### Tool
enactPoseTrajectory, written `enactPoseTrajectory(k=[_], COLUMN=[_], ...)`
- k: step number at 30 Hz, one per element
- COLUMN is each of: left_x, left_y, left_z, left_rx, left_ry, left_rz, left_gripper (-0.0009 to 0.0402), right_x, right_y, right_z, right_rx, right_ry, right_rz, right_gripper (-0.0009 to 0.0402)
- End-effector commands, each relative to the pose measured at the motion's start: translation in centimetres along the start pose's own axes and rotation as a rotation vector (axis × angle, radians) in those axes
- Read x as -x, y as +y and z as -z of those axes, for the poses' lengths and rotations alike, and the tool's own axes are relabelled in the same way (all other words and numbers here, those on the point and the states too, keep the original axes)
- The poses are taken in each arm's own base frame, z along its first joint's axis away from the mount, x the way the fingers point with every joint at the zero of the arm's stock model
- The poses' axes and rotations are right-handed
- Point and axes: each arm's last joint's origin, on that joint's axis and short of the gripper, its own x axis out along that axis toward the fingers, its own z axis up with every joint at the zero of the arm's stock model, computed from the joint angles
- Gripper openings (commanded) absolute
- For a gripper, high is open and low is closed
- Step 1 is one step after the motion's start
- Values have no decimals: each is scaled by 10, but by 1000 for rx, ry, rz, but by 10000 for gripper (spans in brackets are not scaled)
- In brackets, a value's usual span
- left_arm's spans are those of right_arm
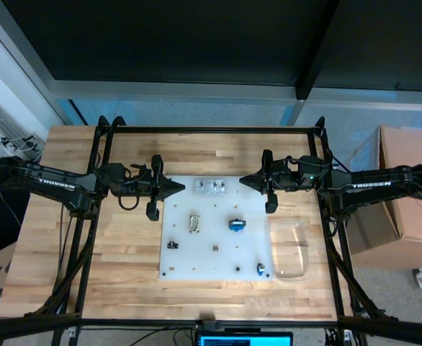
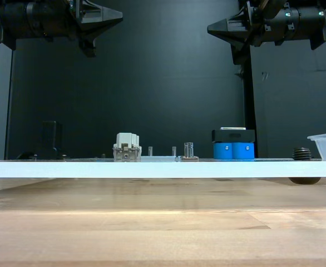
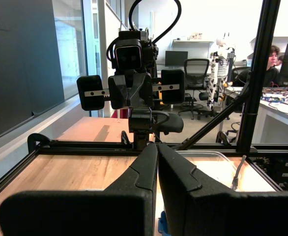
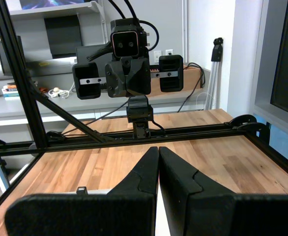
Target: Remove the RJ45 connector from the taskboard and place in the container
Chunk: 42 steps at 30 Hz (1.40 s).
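Observation:
The RJ45 connector [image 1: 215, 249] looks like a small clear plug standing upright in its seat near the middle of the white taskboard [image 1: 196, 274]. In the low view the connector [image 2: 188, 151] rises just above the board surface. My left gripper [image 1: 182, 187] hovers high over the board's far left edge, fingers pressed together and holding nothing. My right gripper [image 1: 241, 179] hangs at the same height over the far right part, also shut and holding nothing. Both point inward at each other. The clear container [image 1: 290, 249] lies to the right of the board.
On the board stand a beige multi-pin connector [image 1: 194, 223], a blue block [image 1: 237, 224], a clear fitting [image 1: 211, 188] at the far edge and a blue-black knob [image 1: 260, 269]. A black frame [image 1: 211, 130] rims the table. A cardboard box [image 1: 405, 194] stands off the right side.

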Motion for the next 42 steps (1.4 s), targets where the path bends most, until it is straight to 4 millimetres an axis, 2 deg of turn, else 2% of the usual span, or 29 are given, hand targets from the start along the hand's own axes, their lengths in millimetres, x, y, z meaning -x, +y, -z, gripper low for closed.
enactPoseTrajectory(k=[1, 17, 22, 30, 42], left_x=[0, 0, 0, 0, 0], left_y=[0, 0, 0, 0, 0], left_z=[0, 0, 0, 0, 0], left_rx=[0, 0, 0, 0, 0], left_ry=[0, 0, 0, 0, 0], left_rz=[0, 0, 0, 0, 0], left_gripper=[0, 0, 0, 0, 0], right_x=[0, -1, -4, 2, 14], right_y=[0, 0, 6, 27, 62], right_z=[0, -2, -10, -27, -36], right_rx=[0, -9, 26, 10, 1], right_ry=[-1, 15, 180, 425, 789], right_rz=[-1, 4, 105, 50, -35], right_gripper=[0, 0, 0, 0, 0])
